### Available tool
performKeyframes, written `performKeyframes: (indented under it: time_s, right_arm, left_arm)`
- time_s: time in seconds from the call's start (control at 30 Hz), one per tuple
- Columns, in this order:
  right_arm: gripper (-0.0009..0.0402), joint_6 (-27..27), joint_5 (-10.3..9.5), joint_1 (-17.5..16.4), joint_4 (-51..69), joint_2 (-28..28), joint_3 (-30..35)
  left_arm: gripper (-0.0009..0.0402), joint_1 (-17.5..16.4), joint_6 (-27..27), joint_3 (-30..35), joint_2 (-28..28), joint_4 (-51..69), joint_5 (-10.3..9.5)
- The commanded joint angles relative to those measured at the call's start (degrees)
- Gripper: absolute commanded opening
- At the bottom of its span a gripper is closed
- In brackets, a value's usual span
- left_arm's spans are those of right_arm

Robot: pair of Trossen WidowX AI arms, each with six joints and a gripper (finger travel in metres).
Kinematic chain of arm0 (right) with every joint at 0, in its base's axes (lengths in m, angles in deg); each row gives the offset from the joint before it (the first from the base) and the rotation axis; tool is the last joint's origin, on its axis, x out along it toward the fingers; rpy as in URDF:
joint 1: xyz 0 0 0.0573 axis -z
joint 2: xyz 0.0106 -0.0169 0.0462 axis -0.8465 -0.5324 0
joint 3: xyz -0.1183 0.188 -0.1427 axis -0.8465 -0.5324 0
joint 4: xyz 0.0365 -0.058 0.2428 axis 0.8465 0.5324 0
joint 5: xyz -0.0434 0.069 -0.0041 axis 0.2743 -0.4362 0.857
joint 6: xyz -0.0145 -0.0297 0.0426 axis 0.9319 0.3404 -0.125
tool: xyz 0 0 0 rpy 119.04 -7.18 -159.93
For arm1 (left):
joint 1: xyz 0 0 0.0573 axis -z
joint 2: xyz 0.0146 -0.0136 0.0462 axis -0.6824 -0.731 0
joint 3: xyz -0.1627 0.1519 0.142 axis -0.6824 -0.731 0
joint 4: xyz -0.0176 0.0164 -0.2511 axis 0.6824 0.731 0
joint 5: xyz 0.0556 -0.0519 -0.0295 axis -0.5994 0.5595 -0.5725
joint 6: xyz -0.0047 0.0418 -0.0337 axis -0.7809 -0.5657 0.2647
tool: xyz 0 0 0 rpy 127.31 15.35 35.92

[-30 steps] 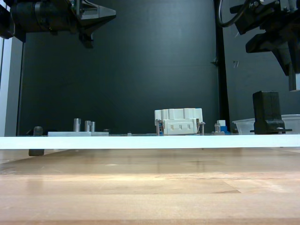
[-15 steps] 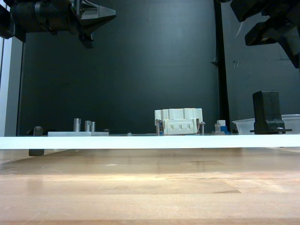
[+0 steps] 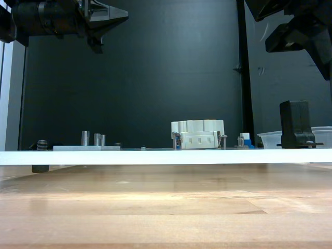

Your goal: Pick the 16mm bar and install on taskboard

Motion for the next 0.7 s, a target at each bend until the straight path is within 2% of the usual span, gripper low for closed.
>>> performKeyframes:
  time_s: [0.03,0.1,0.7]
  right_arm:
    - [0.0013,-0.22,-0.13,-0.48,-0.5,-1.01,-0.02]
    - [0.0013,-0.31,-1.03,-0.66,-0.96,-1.44,-0.02]
    - [0.0013,-1.07,-1.46,-2.08,-3.39,-5.99,-0.02]
  left_arm:
    - [0.0,0.0,-0.02,0.02,0.0,-0.02,0.0]
    - [0.0,-0.02,-0.02,0.02,0.0,-0.02,0.0]
    - [0.0,0.0,-0.02,0.02,0.0,-0.02,0.0]
